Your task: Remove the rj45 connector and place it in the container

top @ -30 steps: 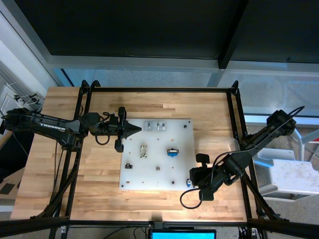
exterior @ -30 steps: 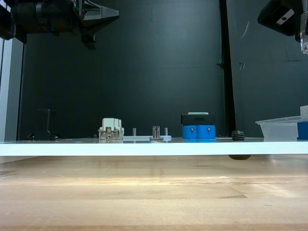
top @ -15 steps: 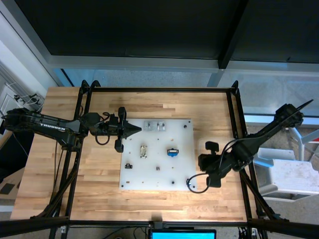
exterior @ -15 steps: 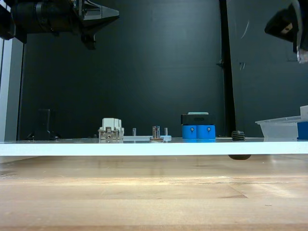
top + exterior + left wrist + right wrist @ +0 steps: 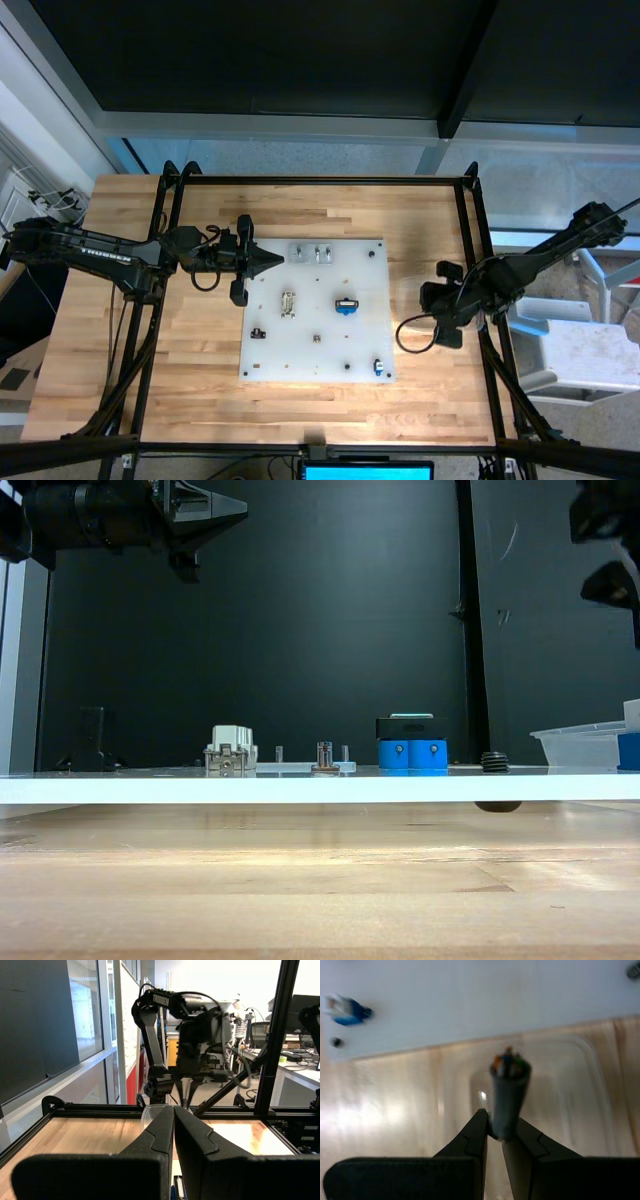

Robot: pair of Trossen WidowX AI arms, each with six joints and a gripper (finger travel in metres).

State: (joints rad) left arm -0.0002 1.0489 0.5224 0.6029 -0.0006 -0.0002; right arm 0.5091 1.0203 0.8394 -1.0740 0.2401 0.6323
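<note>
My right gripper [image 5: 500, 1125] is shut on the rj45 connector [image 5: 507, 1091]. It shows as a short grey stub with orange, blue and green wire ends at its tip. The gripper [image 5: 442, 302] hangs above the container [image 5: 567, 1102], a clear rounded tub on the wood just right of the white board [image 5: 315, 340]. From table level the container [image 5: 585, 742] sits low at the far right, with the right arm well above it. My left gripper [image 5: 270, 258] hovers high over the board's left edge, with its fingers [image 5: 165, 1125] pressed together on nothing.
The board carries a blue-and-black block connector [image 5: 346, 305], a silver metal connector [image 5: 289, 303], and a small blue-and-white fitting [image 5: 379, 367] at its near right corner. A black frame [image 5: 320, 180] rings the table.
My right gripper has moved from the board's near right corner to the right and away, and now hangs over the container with the grey stub in it. The left arm has not moved.
</note>
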